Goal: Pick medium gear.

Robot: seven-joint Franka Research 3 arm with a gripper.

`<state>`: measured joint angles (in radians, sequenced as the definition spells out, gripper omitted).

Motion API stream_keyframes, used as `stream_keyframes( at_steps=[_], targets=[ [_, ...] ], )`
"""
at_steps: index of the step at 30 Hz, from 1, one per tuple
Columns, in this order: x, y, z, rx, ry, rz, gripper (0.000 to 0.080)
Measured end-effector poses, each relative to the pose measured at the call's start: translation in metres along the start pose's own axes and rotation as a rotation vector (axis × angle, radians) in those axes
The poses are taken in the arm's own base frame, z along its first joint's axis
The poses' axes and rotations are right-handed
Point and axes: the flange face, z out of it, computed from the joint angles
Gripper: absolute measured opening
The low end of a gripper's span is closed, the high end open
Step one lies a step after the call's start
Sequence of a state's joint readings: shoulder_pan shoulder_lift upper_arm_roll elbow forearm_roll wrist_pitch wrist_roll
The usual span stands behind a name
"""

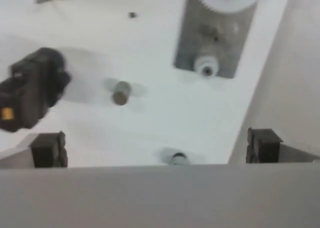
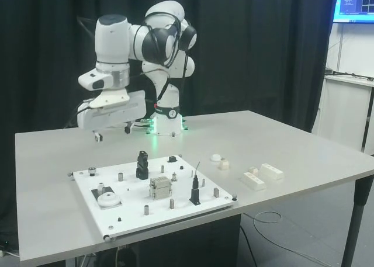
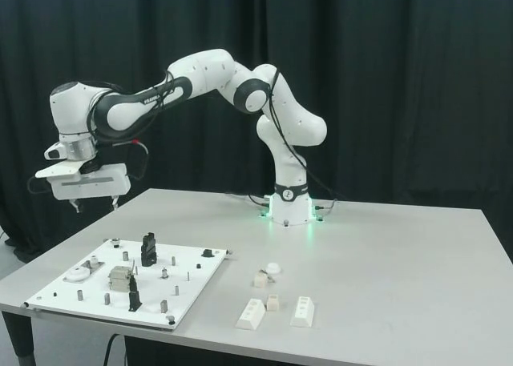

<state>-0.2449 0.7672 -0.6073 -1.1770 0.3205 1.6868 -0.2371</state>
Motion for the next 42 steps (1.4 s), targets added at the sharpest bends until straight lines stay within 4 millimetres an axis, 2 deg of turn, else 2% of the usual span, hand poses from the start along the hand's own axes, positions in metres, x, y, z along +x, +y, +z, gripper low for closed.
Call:
stream_keyframes(
  at_steps=[10, 18, 26, 32, 42],
  targets=[
    [-0.018, -0.025, -0.027, 0.034, -0.038, 0.027, 0.08],
    [-0.035, -0.046, -0.038, 0.049, -0.066, 0.071, 0.08],
    [-0.06, -0.068, -0.048, 0.078, -0.106, 0.109, 0.08],
    [-0.082, -0.085, -0.05, 0.101, -0.134, 0.13, 0.08],
    [-0.124, -0.121, -0.039, 0.091, -0.178, 0.174, 0.08]
  ],
)
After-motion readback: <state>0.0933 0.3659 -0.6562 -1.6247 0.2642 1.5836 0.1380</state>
